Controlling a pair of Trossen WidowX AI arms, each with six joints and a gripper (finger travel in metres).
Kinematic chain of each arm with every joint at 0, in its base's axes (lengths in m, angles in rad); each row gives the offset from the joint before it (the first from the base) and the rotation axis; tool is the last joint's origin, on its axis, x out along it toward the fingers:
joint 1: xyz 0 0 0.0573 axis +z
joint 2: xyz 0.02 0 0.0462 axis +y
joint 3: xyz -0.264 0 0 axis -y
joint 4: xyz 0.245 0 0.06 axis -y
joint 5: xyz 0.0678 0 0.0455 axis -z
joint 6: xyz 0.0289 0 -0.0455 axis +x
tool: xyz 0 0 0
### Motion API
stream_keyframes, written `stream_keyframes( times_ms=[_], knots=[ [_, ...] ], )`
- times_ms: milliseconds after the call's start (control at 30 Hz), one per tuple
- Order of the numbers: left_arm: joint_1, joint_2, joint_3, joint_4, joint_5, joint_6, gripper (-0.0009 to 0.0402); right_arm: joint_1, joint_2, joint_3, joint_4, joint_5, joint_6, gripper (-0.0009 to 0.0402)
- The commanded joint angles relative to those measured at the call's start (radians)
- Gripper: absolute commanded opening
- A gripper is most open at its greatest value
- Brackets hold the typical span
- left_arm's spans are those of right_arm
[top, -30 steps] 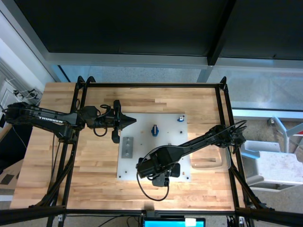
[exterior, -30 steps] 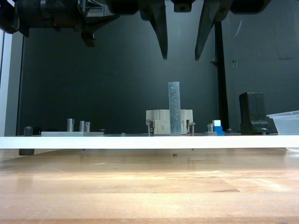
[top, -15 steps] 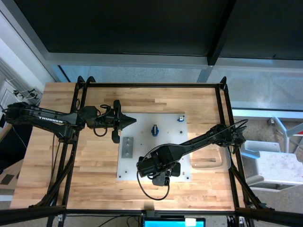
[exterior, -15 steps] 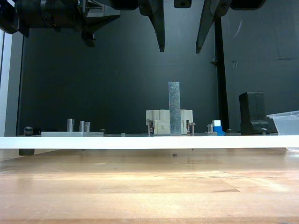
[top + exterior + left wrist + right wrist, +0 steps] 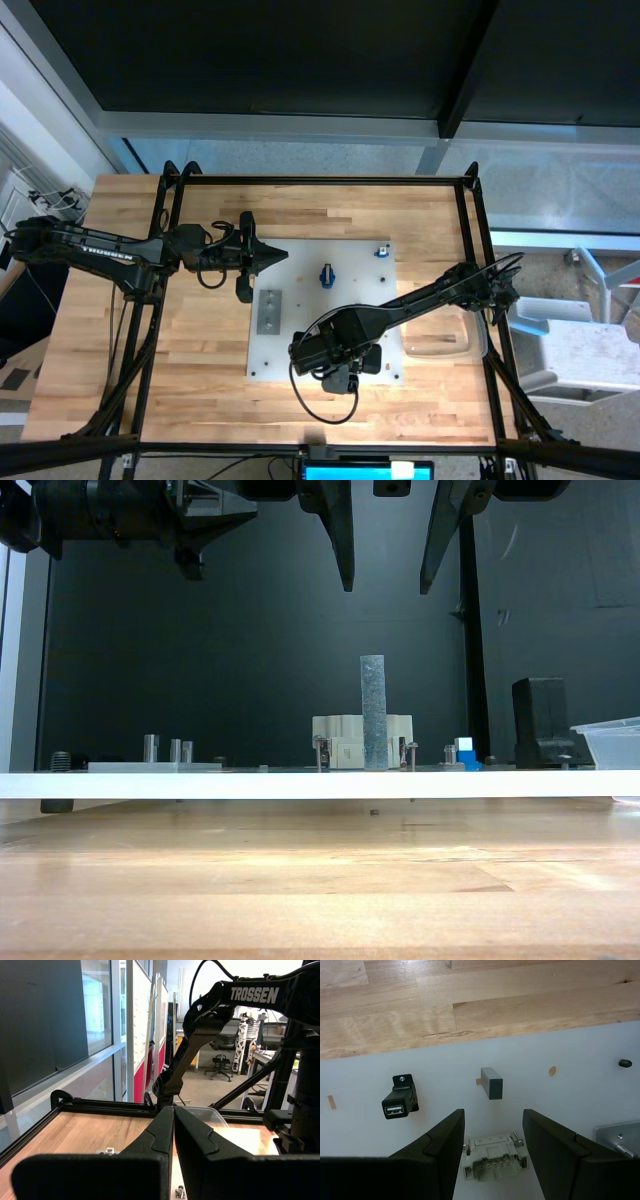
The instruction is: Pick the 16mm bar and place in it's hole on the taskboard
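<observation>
We see the right tool [image 5: 385, 585] with fingers apart, directly above the 16mm bar [image 5: 373, 712]. The bar stands upright and free on the taskboard [image 5: 200, 783]; we can't tell seating depth. The left tool [image 5: 283, 254], fingers together, hangs near the board's far left corner.

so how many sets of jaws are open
1. The right arm's jaws are open, hanging above the bar, which stands upright on the board, untouched. The left arm's jaws are shut, raised over the board's far left corner.

Robotics lab, framed wooden workbench [image 5: 210, 350], office chairs [image 5: 220, 1062], glass partitions [image 5: 97, 1005]
</observation>
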Motion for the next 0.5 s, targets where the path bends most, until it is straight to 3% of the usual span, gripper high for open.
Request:
stream_keyframes(
  times_ms=[33, 500],
  knots=[
    [0.000, 0.000, 0.000, 0.000, 0.000, 0.000, 0.0000, 0.000, 0.001, 0.000, 0.000, 0.000, 0.001, 0.0162],
    [0.000, 0.000, 0.000, 0.000, 0.000, 0.000, 0.0000, 0.000, 0.001, 0.000, 0.002, 0.000, 0.000, 0.0162]
  ],
)
